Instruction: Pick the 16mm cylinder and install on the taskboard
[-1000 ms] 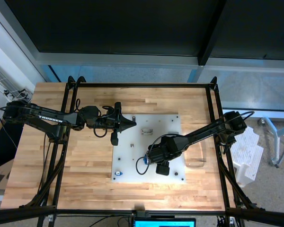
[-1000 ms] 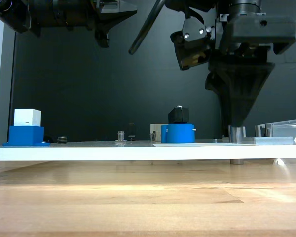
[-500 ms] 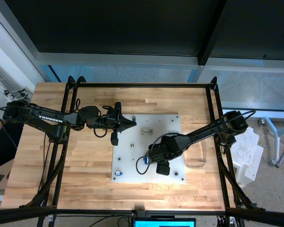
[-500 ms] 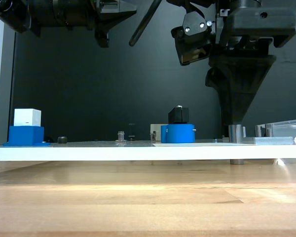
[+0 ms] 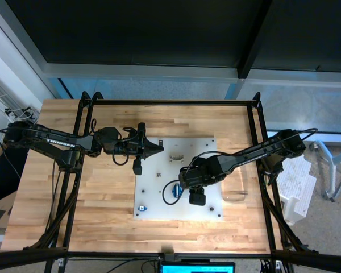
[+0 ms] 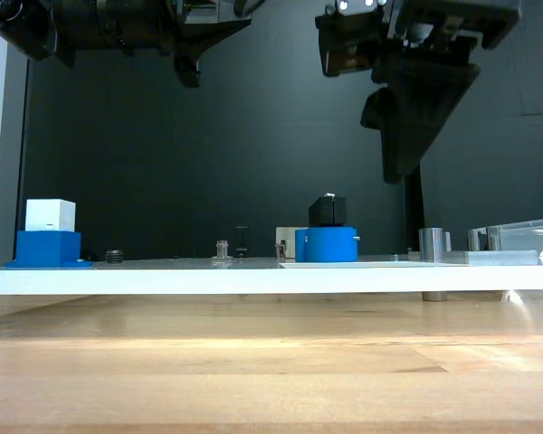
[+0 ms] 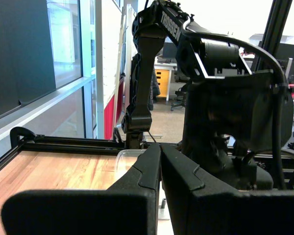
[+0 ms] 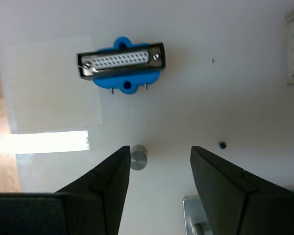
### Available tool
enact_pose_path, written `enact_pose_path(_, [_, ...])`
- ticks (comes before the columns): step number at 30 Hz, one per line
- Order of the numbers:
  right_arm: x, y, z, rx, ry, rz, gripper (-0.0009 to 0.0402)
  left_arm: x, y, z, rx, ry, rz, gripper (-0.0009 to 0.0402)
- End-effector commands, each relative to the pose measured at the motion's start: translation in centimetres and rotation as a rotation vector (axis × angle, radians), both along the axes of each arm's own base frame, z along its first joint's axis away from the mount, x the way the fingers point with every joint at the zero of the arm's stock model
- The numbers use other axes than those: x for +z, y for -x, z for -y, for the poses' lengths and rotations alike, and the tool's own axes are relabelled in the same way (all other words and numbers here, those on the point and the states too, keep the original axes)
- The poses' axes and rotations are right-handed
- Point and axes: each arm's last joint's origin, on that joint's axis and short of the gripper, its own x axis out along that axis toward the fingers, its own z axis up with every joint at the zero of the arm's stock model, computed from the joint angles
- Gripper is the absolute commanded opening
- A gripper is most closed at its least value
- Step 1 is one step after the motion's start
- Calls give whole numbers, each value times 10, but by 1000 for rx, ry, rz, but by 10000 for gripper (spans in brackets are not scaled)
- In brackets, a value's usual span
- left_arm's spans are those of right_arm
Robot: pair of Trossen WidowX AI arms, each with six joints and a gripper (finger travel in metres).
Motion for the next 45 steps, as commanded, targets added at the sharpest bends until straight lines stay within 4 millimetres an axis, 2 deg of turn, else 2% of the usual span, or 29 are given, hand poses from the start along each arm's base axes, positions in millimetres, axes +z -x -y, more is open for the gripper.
enact_pose_path(1, [8, 0, 4, 24, 24, 67, 153, 0, 0, 0, 0, 0, 0, 0])
enact_pose_path(16, [41, -1, 37, 128, 88, 259, 63, 0, 0, 0, 0, 0, 0, 0])
enact_pose_path(24, [52, 16, 48, 156, 50, 433, -3, 0, 0, 0, 0, 0, 0, 0])
enact_pose_path(34, [58, 48, 68, 96, 49, 668, 1, 0, 0, 0, 0, 0, 0, 0])
enact_pose_path(45, [66, 84, 82, 58, 44, 1092, 0, 0, 0, 0, 0, 0, 0, 0])
